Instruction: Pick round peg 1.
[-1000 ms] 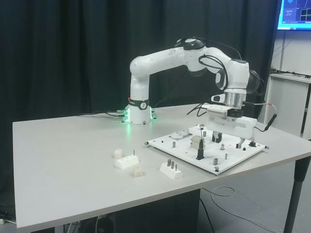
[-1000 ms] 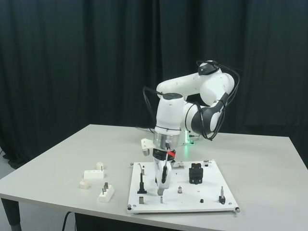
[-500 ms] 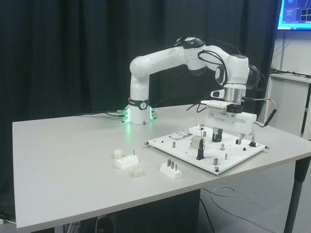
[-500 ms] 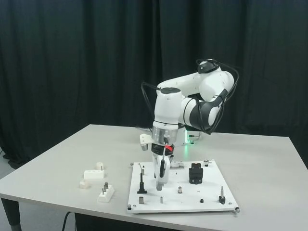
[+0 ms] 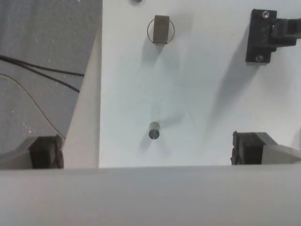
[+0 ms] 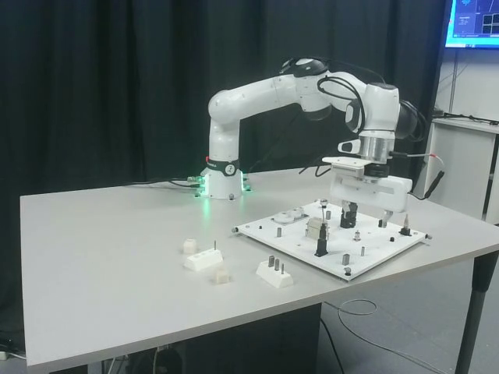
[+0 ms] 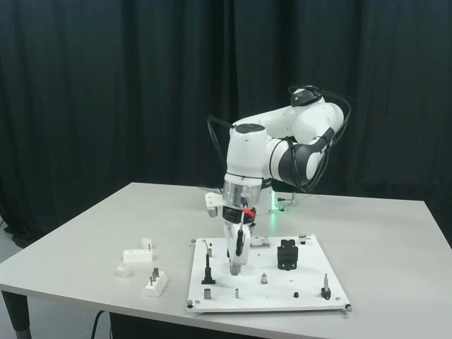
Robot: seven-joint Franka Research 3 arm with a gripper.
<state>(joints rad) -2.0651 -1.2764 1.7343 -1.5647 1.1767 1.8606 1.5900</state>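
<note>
On the grey table (image 6: 117,249), your white Franka arm (image 6: 257,93) hangs over the white peg board (image 6: 374,253), and in the last second it has carried its wrist a little higher above the board than it stood before. The gripper (image 5: 146,149) is spread wide and holds nothing, with one black fingertip off the board's edge over the table and the other over the board. Round peg 1 (image 5: 154,131) stands upright in its hole directly below, roughly midway between the two fingertips and touching neither. Beyond it, farther out from the pincer, sit a blocky grey peg in a ring (image 5: 161,29) and a black fixture (image 5: 261,35), both well apart from the fingers. The rise, by the look of it, means the pick has not yet been made: you have alignment over the peg, but a descent and a close are left before it can leave the board.
</note>
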